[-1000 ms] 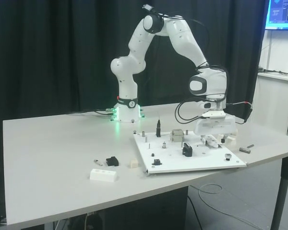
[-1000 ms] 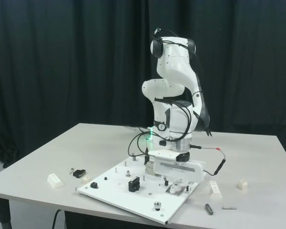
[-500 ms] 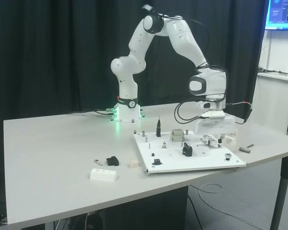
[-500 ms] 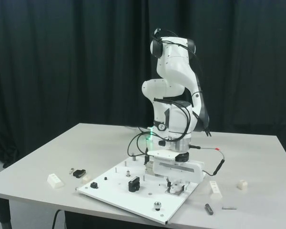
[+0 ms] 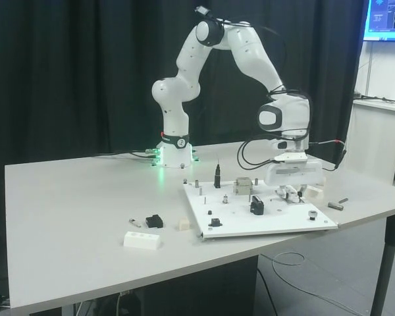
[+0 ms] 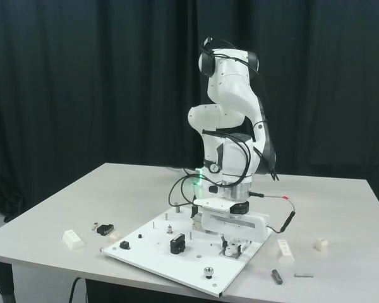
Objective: Remove medium gear.
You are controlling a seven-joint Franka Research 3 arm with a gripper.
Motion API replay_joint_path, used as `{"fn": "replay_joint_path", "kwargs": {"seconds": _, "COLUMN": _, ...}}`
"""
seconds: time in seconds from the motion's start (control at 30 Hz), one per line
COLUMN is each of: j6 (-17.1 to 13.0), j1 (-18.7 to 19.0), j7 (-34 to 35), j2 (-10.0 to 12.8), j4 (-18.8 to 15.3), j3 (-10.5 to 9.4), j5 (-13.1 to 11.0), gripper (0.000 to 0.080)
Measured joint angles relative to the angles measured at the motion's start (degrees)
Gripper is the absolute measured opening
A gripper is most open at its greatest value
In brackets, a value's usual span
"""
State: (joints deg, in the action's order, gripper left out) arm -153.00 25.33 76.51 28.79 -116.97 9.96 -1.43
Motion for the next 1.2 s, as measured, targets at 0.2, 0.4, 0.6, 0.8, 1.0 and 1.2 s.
{"fn": "replay_joint_path", "kwargs": {"seconds": 0.2, "j6": 0.08, "j1": -0.01, "j7": -0.11, "j2": -0.03, "j4": 0.00, "j3": 0.00, "j5": 0.00, "gripper": 0.0396}}
{"fn": "replay_joint_path", "kwargs": {"seconds": 0.4, "j6": 0.34, "j1": -0.02, "j7": -3.82, "j2": -0.13, "j4": 0.07, "j3": -0.01, "j5": 0.05, "gripper": 0.0396}}
{"fn": "replay_joint_path", "kwargs": {"seconds": 0.6, "j6": 0.88, "j1": -0.10, "j7": -3.10, "j2": -0.46, "j4": 0.17, "j3": -0.02, "j5": -0.22, "gripper": 0.0395}}
{"fn": "replay_joint_path", "kwargs": {"seconds": 0.8, "j6": 2.47, "j1": -0.16, "j7": -1.77, "j2": -1.65, "j4": 0.32, "j3": -0.01, "j5": -0.23, "gripper": 0.0395}}
{"fn": "replay_joint_path", "kwargs": {"seconds": 1.0, "j6": 4.10, "j1": -0.26, "j7": -1.77, "j2": -2.97, "j4": 0.74, "j3": 0.02, "j5": -0.23, "gripper": 0.0395}}
{"fn": "replay_joint_path", "kwargs": {"seconds": 1.2, "j6": 5.95, "j1": -0.27, "j7": -1.77, "j2": -3.83, "j4": 1.38, "j3": 0.16, "j5": -0.23, "gripper": 0.0395}}
